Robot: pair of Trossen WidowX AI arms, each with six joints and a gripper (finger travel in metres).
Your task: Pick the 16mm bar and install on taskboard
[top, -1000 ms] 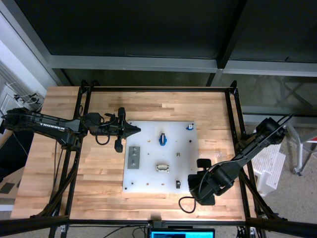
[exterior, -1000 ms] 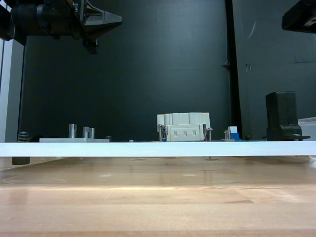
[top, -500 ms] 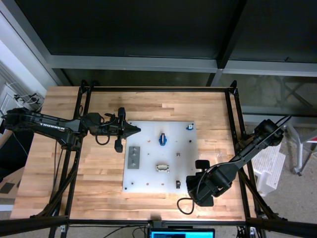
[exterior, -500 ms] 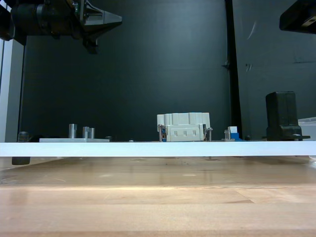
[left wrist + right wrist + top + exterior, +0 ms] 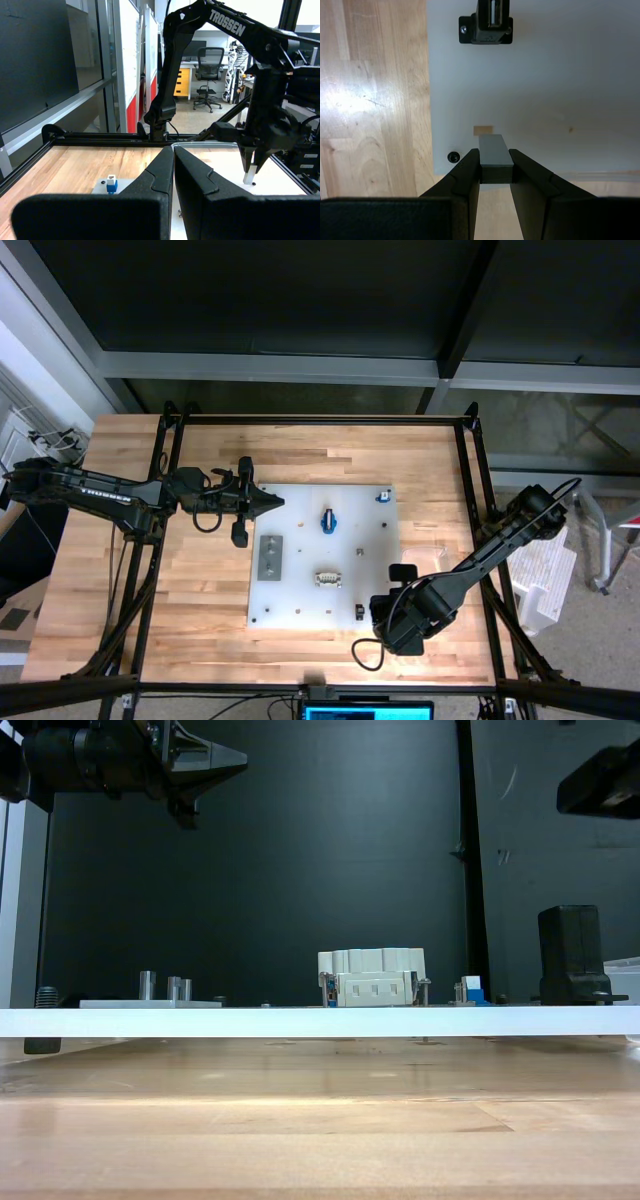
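Right gripper (image 5: 496, 170) pinching 16mm bar (image 5: 495, 152) above taskboard (image 5: 545, 90) corner: pick done, install pending. Left gripper (image 5: 173, 155) pressed together, raised, far-left corner.

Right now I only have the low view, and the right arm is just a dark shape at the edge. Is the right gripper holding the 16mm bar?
Observer: Yes. The right wrist view shows the right gripper shut on the 16mm bar, a grey piece between its fingers.
Operator: Where is it over the taskboard?
Observer: By the taskboard's near right corner, with a small rectangular slot just beyond the bar's end.
Operator: And the left gripper?
Observer: The left gripper is raised by the board's far left corner. Its wrist view shows the fingers pressed together with nothing between them.
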